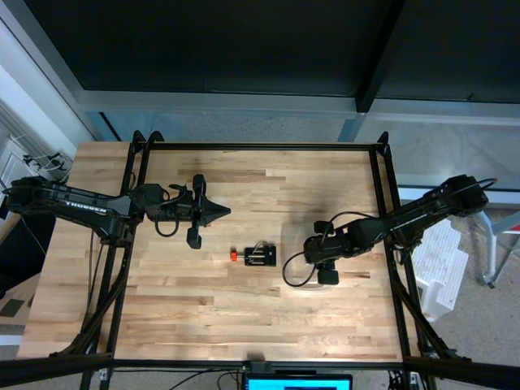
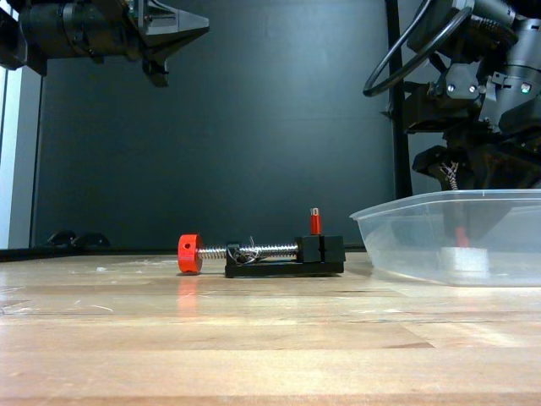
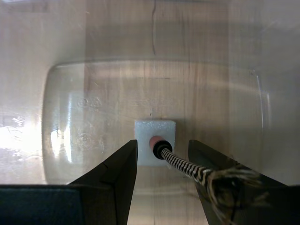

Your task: Pick the RCA connector and install on taskboard

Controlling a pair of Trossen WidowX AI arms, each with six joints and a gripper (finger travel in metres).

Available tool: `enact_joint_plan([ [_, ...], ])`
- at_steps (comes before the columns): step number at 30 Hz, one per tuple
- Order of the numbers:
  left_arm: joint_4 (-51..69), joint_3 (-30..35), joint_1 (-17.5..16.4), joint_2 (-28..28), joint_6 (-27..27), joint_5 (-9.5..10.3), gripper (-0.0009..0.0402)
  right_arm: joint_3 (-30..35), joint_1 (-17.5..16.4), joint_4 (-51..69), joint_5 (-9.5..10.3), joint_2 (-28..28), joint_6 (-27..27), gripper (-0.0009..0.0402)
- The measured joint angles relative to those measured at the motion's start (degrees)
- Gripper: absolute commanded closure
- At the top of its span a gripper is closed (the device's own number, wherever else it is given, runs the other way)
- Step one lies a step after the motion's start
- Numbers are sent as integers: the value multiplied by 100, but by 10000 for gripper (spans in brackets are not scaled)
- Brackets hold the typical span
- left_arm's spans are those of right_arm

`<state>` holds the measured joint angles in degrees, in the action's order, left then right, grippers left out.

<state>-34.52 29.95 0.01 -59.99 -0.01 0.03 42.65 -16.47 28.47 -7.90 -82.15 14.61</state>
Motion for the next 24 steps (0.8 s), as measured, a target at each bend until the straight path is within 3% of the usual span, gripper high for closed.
enact_joint_plan([
  [8, -2, 0, 0, 0, 0, 2, 393, -2, 0, -94, 20, -37, -20, 250],
  [24, -2, -2, 0, 0, 0, 2, 393, -2, 0, -70, 63, -37, -37, 330],
])
